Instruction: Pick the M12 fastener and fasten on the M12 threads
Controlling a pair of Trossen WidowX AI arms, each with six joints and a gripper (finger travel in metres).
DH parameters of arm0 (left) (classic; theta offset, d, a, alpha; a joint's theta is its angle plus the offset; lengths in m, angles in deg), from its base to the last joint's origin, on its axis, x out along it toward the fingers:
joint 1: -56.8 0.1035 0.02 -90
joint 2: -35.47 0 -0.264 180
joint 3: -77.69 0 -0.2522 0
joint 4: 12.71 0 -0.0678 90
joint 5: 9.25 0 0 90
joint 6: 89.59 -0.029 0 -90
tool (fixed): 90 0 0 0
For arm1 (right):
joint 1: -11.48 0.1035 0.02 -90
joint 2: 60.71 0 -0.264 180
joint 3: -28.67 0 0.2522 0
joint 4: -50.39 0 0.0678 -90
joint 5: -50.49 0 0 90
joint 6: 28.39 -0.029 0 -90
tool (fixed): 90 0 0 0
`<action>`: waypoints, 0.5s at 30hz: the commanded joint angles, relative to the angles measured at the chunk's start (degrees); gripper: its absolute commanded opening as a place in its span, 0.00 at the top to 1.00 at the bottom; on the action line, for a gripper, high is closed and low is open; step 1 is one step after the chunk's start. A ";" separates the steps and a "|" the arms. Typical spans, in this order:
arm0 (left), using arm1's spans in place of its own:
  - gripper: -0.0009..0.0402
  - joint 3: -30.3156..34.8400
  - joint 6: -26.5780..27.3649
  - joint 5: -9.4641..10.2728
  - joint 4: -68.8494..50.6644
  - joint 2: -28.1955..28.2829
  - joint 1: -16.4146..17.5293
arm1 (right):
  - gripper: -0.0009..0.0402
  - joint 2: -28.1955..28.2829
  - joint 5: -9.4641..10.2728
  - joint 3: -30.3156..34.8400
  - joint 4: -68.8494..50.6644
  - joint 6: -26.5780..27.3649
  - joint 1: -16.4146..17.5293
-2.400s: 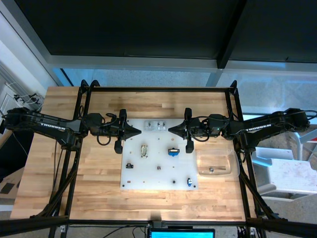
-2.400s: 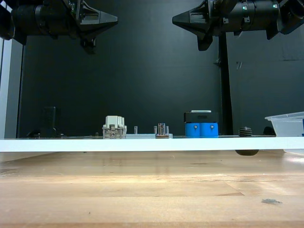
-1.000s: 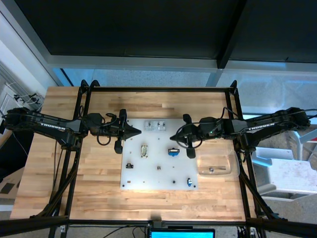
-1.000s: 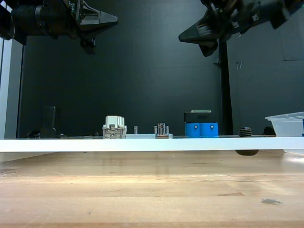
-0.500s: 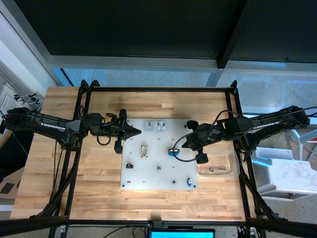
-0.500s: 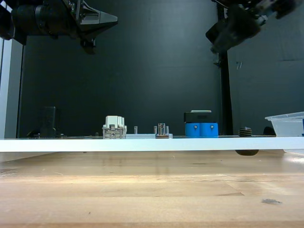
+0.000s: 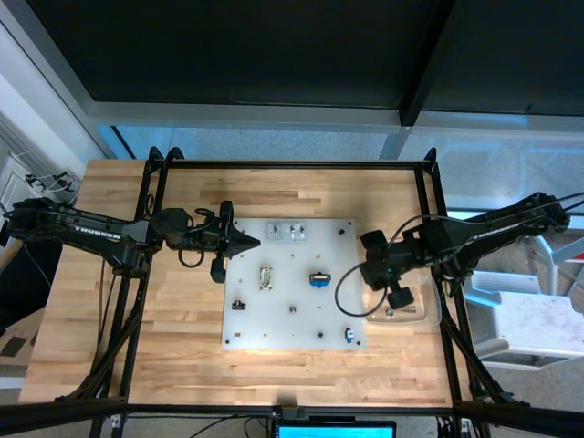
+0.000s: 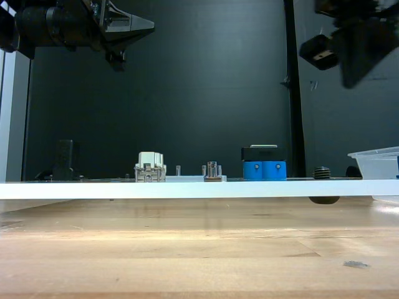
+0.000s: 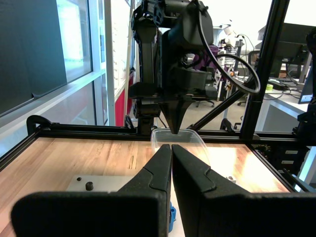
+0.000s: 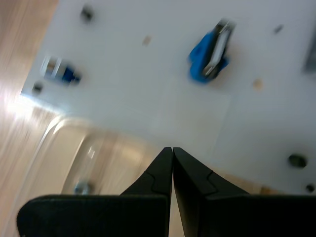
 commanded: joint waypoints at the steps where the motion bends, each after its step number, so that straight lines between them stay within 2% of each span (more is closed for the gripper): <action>1: 0.98 0.00 0.00 0.00 0.02 0.00 0.00 | 0.98 0.02 0.00 -0.04 -2.97 -0.46 2.45; 6: 0.98 0.00 0.00 0.00 0.02 0.00 0.02 | 0.98 0.96 0.04 -0.02 -5.97 -1.01 6.05; 15: 0.98 0.00 0.00 0.00 0.02 0.00 0.02 | 0.98 6.32 0.55 -0.02 -10.51 -1.36 9.86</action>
